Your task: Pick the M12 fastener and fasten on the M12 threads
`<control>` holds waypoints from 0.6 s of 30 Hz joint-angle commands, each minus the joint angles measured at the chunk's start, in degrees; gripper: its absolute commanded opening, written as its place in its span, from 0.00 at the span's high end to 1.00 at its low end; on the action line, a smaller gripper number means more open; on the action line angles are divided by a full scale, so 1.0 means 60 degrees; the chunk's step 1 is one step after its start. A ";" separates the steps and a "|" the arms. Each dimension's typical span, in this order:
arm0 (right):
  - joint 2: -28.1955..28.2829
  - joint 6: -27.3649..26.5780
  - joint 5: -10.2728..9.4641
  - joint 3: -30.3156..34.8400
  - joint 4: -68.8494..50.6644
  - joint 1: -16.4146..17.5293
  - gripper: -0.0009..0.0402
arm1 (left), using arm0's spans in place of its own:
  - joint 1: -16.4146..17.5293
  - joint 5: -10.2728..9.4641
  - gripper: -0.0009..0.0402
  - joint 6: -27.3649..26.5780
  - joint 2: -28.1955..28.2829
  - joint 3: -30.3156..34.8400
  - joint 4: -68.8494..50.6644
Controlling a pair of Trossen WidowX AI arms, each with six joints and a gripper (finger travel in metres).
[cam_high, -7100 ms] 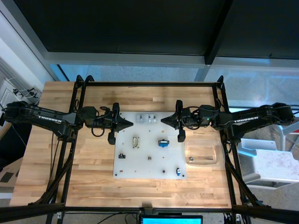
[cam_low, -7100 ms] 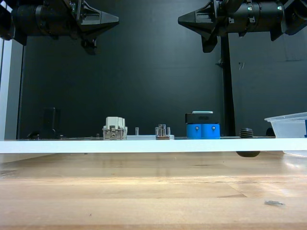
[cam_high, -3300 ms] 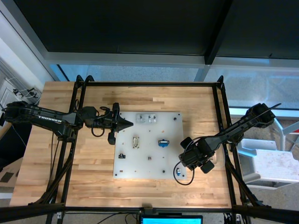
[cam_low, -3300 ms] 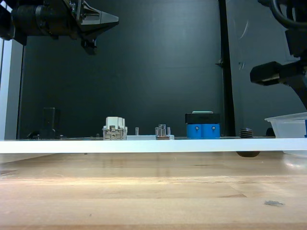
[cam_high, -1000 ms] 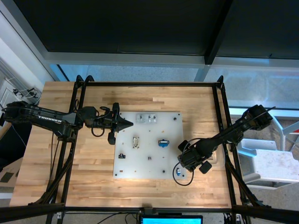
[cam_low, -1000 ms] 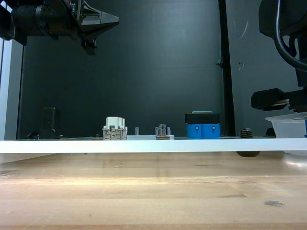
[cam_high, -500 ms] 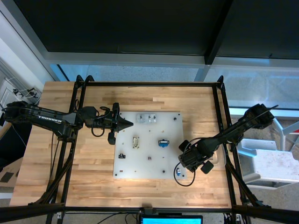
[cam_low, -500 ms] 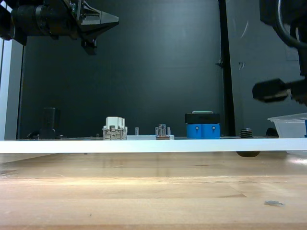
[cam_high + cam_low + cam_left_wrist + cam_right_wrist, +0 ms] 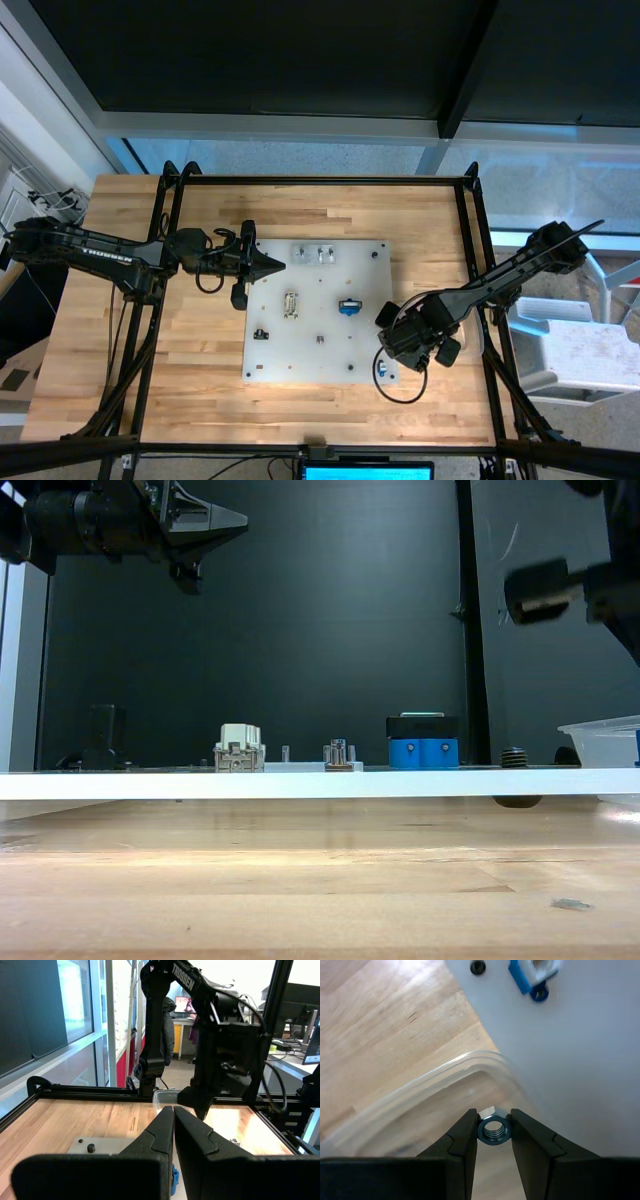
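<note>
A small silver M12 nut (image 9: 493,1130) is pinched between the fingertips of my right gripper (image 9: 404,341), which is shut on it. In the right wrist view the nut hangs above the corner of the clear tray (image 9: 440,1082), beside the white board (image 9: 580,1060). The black ribbed stud (image 9: 514,757) stands bare on the board's right part in the low view. My left gripper (image 9: 267,262) is parked high over the board's far left edge, with its fingers (image 9: 159,1127) shut on nothing.
On the board stand a blue block (image 9: 348,307), a grey connector (image 9: 291,305), a small silver post (image 9: 338,754) and a blue fitting (image 9: 534,975) near the right edge. A black frame rail (image 9: 480,250) runs behind the tray (image 9: 605,738).
My right gripper has come down from its parked place to the tray, shut on the nut and, over the last second, risen with it, drifting slightly toward the board. The left arm has not moved.
</note>
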 commanded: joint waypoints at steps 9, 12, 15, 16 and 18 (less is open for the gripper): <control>0.1031 -0.2306 0.0466 0.2157 -0.1115 -0.0004 0.93 | 0.0004 0.0000 0.98 0.0004 0.0000 0.0004 0.0004; 0.1552 -0.2473 0.0466 0.2743 -0.1177 0.0000 0.94 | 0.0004 0.0000 0.98 0.0004 0.0000 0.0004 0.0004; 0.2076 -0.2546 0.0466 0.3308 -0.1180 0.0000 0.93 | 0.0004 0.0000 0.98 0.0004 0.0000 0.0004 0.0004; 0.2248 -0.2554 0.0466 0.3486 -0.1180 0.0000 0.93 | 0.0004 0.0000 0.98 0.0004 0.0000 0.0004 0.0004; 0.2605 -0.2586 0.0466 0.3858 -0.1209 0.0004 0.94 | 0.0004 0.0000 0.98 0.0004 0.0000 0.0004 0.0004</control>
